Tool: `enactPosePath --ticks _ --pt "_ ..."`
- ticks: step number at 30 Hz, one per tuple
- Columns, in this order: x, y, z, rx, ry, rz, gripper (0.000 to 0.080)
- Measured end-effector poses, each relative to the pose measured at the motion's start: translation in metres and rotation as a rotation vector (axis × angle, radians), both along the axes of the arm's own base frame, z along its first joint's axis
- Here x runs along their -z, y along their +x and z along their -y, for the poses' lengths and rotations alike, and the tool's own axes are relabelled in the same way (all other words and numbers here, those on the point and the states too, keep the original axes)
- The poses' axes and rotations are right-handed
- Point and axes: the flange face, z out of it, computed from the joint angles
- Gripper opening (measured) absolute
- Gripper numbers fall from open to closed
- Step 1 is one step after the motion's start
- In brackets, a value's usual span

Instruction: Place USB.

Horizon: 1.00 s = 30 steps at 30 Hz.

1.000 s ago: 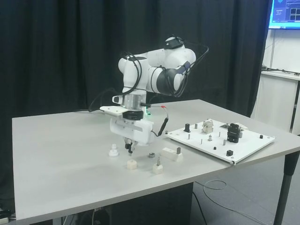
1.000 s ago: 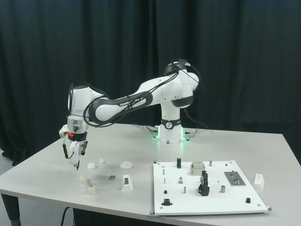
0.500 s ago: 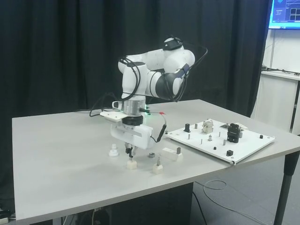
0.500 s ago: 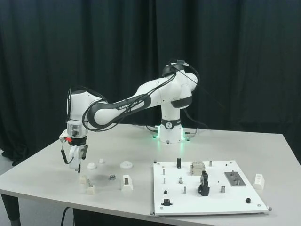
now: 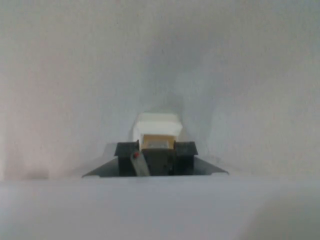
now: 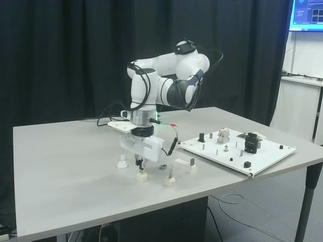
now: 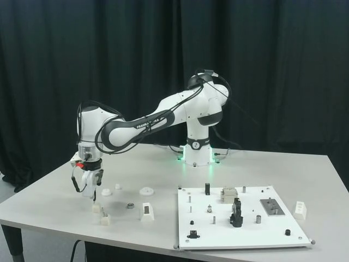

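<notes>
Now the gripper (image 6: 140, 168) hangs directly above a small white holder (image 6: 141, 176), pinching the USB (image 5: 159, 150).

Glossy white plastic arm (image 7: 163, 114), matt grey table (image 6: 65, 156), black cloth curtain (image 7: 283, 65).

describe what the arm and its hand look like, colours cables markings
The arm is white with rounded segments and black joint bands; its forearm carries black lettering too small to read. Thin black cables loop over the top joint and run down the wrist. A green light glows at the base. The hand sits under a blocky white housing, with small dark fingers.
</notes>
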Motion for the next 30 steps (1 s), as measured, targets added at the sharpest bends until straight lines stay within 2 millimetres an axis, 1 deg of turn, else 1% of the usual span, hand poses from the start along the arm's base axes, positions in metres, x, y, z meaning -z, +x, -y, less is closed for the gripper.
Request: enactPosePath --ticks 18,30 --pt "-0.0019 -0.0004 -0.003 0.006 0.013 -0.013 0.0141" --pt "0.0004 0.001 -0.0032 0.021 0.007 -0.003 0.0141"
